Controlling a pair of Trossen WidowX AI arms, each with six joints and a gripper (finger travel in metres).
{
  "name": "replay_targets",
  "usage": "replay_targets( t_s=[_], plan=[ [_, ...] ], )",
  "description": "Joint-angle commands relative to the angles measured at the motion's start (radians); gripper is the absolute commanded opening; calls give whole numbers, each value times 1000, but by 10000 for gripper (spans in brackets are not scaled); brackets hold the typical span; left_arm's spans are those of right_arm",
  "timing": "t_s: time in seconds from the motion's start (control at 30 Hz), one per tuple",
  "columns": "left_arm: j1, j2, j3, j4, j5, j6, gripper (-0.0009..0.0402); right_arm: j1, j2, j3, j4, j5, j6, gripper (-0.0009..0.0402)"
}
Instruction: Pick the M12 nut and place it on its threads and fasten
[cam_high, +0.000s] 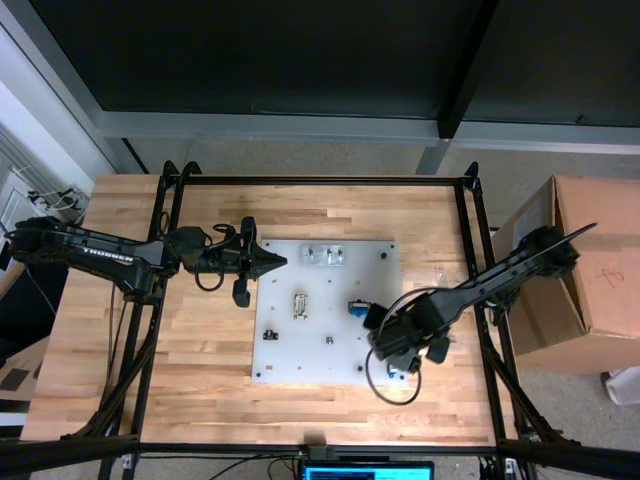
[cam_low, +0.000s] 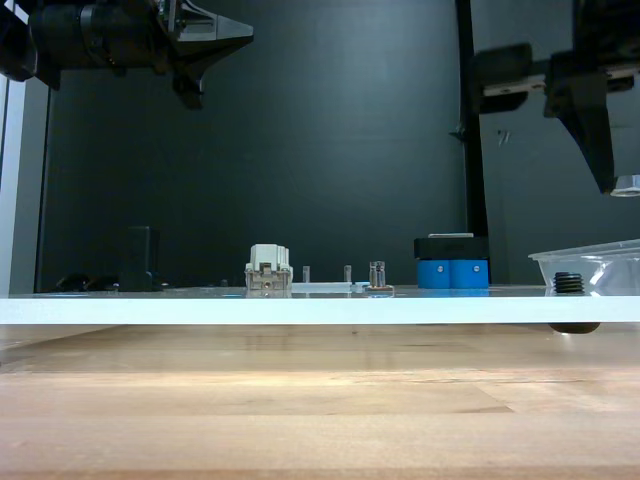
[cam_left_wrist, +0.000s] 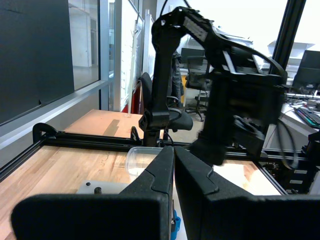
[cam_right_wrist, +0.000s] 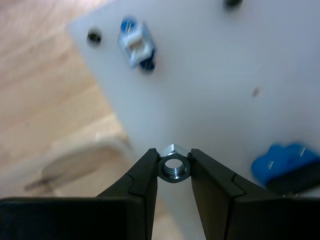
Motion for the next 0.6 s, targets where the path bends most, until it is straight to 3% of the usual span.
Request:
replay_targets(
  t_s=[0.03,0.6],
  plan=[
    [0,0,0,0,0,0,0,11,82,80,-3,0,2,12],
    [0,0,0,0,0,0,0,20,385,420,-26,0,-10,12]
  ],
)
